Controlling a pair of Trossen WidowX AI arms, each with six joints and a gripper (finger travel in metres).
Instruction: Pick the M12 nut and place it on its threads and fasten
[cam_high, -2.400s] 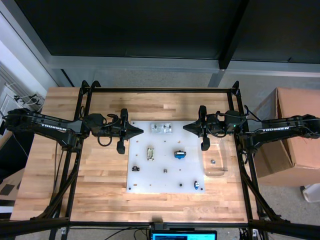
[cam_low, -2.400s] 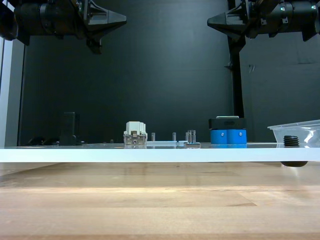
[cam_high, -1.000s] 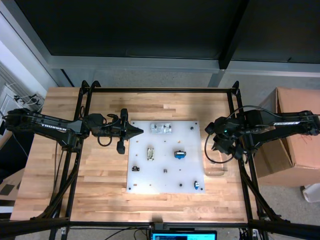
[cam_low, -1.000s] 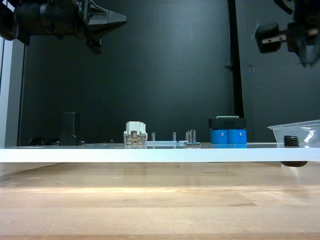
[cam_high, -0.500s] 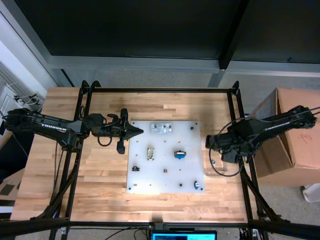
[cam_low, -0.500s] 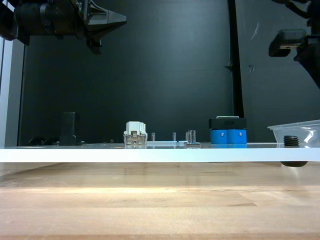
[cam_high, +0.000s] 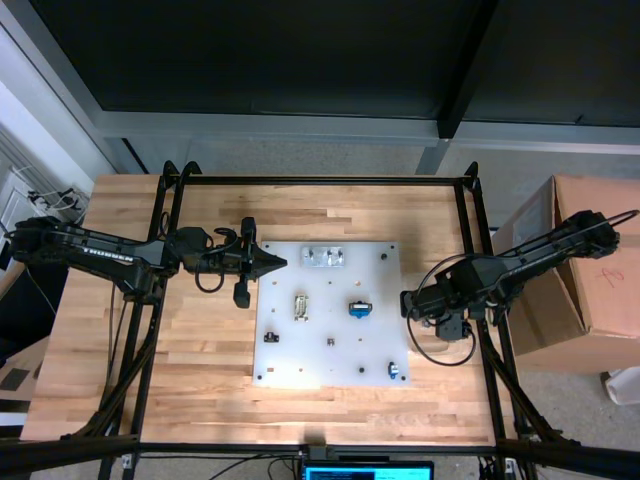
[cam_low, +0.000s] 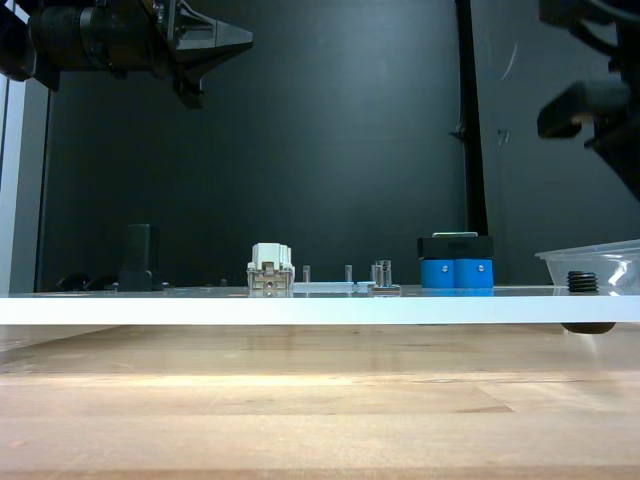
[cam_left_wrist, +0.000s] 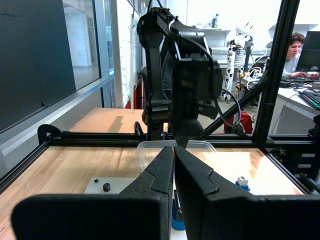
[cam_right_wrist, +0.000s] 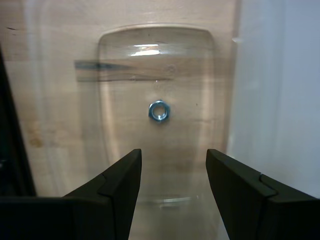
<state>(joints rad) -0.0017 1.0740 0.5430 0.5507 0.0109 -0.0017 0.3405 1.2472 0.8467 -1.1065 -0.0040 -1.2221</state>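
Right gripper (cam_right_wrist: 173, 156) hangs over the clear tray (cam_right_wrist: 107, 75), pointing straight down, jaws wide apart and empty, likely lining up on the M12 nut (cam_right_wrist: 159, 110). Nut lies flat and free on the tray floor, well off the walls, so there's room for both fingers. Stud (cam_low: 582, 282) is bare. Left gripper (cam_high: 278, 262) is pinched closed and empty, high by the board (cam_high: 300, 355)'s left edge.

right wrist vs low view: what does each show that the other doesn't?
Right wrist only: the M12 nut lying free and flat in the clear tray, below the open right gripper. Low only: the stud, ribs bare, and the left gripper high over the left side of the board. Both: the tray.
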